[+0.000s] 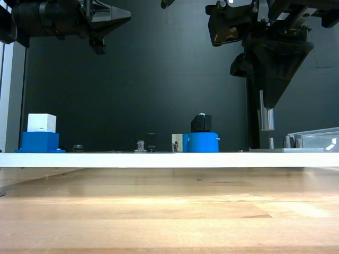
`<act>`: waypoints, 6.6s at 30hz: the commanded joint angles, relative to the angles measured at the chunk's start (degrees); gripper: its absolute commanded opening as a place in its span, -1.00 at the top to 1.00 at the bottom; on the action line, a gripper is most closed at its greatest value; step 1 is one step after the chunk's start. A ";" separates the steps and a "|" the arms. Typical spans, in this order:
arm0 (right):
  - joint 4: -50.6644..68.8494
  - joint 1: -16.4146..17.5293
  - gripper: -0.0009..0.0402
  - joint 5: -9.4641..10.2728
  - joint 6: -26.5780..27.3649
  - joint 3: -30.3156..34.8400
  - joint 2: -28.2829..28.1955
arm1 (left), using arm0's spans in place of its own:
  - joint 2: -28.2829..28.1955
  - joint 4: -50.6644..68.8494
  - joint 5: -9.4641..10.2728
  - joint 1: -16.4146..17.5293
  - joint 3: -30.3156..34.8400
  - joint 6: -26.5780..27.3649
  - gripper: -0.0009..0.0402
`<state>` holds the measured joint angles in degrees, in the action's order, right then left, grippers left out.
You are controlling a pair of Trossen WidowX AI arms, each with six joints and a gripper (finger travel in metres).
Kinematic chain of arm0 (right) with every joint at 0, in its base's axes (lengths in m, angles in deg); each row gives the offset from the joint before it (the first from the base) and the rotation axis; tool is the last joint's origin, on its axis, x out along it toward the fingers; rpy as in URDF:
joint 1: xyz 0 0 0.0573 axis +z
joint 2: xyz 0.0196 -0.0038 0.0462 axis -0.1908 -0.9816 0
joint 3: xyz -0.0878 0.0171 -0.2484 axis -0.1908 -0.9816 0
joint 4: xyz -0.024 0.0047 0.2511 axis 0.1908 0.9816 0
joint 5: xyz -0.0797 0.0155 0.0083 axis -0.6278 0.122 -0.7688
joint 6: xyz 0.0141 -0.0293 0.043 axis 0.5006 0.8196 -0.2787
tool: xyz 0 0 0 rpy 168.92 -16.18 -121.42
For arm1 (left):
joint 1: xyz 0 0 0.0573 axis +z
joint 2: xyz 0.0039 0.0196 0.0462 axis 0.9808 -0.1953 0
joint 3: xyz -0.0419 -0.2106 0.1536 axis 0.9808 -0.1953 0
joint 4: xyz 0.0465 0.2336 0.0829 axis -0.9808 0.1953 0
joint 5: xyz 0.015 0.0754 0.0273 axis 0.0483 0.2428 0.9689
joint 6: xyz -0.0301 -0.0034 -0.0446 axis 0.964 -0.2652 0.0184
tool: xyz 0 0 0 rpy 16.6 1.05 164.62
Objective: Pick the 16mm cylinder and place it in the taskboard
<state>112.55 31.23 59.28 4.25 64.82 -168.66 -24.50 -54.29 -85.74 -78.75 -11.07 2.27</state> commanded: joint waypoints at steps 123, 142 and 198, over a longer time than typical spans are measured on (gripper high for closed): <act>-8.13 -0.13 0.87 -1.51 1.20 -4.68 -3.26 | -0.02 0.00 0.00 0.00 0.02 -0.02 0.96; -10.14 0.04 0.87 -1.46 1.01 -6.01 -3.26 | -0.02 0.00 0.00 0.02 0.02 -0.02 0.96; -8.68 0.55 -0.16 -1.14 1.01 -5.70 -2.12 | -0.02 0.00 0.00 0.00 0.02 -0.02 0.96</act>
<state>103.69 31.75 58.16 5.26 59.08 -171.07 -24.50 -54.26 -85.72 -78.75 -11.07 2.27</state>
